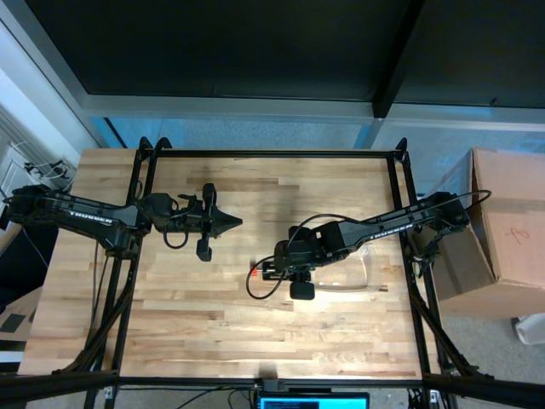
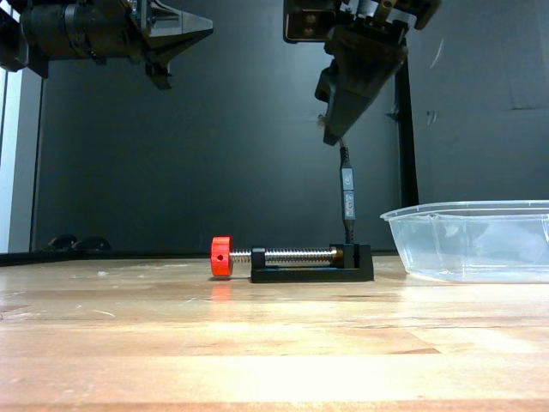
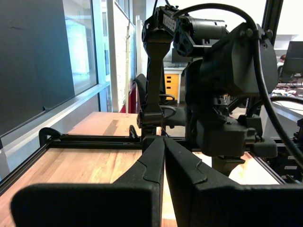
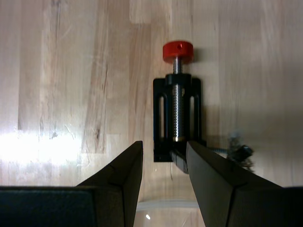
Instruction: Remove the USB-C connector from the USB-C receptacle and place in the container
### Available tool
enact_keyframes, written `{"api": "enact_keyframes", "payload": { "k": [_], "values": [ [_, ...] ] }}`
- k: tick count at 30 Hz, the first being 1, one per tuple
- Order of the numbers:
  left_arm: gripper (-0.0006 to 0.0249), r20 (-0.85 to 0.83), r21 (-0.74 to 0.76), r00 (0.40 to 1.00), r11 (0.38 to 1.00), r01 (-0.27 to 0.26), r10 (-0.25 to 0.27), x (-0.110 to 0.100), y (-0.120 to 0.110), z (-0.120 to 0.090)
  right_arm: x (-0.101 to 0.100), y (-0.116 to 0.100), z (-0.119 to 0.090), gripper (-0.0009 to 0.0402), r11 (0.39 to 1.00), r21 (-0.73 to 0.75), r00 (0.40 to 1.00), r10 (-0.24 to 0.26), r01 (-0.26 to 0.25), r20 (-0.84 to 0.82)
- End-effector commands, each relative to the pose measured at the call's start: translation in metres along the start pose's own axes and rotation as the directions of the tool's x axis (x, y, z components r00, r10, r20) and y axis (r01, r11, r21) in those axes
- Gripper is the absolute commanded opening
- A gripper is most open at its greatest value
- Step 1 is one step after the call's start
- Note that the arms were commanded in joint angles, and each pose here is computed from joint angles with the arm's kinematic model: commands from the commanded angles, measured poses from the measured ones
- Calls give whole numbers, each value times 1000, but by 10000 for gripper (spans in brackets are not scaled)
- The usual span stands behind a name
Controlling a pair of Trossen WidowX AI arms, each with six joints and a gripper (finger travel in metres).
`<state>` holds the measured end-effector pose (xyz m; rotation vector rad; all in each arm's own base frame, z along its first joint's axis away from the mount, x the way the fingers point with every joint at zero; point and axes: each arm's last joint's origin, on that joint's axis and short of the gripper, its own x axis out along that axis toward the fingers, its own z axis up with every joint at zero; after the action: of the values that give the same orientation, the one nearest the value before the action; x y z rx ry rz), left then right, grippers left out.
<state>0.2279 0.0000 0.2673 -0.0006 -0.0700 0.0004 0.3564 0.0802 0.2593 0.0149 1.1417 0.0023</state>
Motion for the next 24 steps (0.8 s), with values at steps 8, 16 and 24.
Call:
{"api": "enact_keyframes", "payload": {
  "k": [8,16,24],
  "values": [
    [0,0,0,1000,1000,0,0,0,0,0,11,7,-12,126,1000,-10,999,7,-7,-43],
    [0,0,0,1000,1000,0,0,0,0,0,11,11,-13,126,1000,-16,999,14,-14,-36],
    [0,0,0,1000,1000,0,0,0,0,0,23,13,-22,126,1000,0,999,17,-18,-43]
  ]
}}
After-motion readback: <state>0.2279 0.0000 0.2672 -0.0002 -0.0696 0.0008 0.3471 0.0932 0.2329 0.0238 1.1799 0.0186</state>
